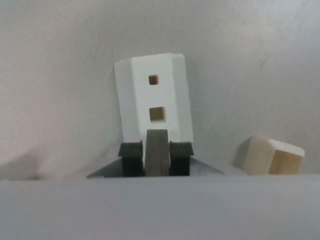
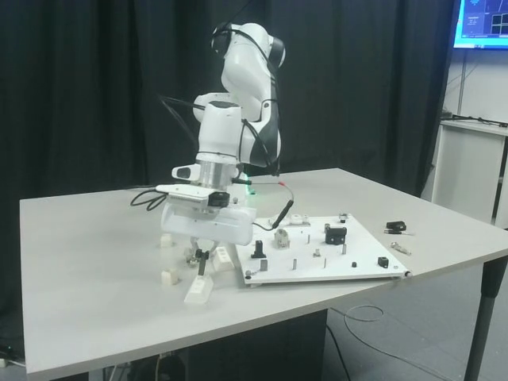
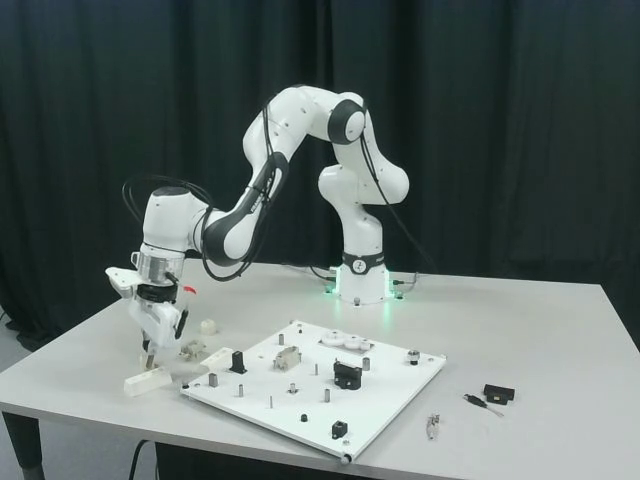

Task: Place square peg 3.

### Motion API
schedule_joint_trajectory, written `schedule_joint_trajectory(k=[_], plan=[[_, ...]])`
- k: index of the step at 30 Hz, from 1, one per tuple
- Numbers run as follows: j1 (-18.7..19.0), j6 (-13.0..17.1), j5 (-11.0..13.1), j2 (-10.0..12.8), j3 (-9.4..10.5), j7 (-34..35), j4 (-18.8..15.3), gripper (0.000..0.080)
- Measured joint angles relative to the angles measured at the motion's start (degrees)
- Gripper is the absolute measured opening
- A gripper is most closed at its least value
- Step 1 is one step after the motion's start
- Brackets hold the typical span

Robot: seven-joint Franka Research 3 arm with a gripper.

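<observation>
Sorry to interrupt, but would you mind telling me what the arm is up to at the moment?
The white Franka arm is reaching down near the table's corner, beside the white assembly board. Its gripper is shut on a grey square peg, held upright just above a white block with square holes. In the wrist view the peg's tip is at the block's near end, not yet in a hole. A smaller block lies close by.

The peg (image 1: 157, 152) is a slim grey bar of square section, standing upright with its lower end at the nearest hole of the white block (image 1: 154, 97). That block, oblong with bevelled edges, lies flat on the table (image 1: 60, 75) and shows two more square holes.
</observation>
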Motion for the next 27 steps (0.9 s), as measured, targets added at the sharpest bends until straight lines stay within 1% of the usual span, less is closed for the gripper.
schedule_joint_trajectory(k=[7,16,27], plan=[[-0.38,-2.3,0.0,0.44,0.04,-0.3,1.37,0.011],[-0.63,-4.34,0.0,0.72,0.04,-0.54,2.03,0.011],[-0.76,-4.88,0.0,1.41,0.19,-0.83,2.18,0.011]])
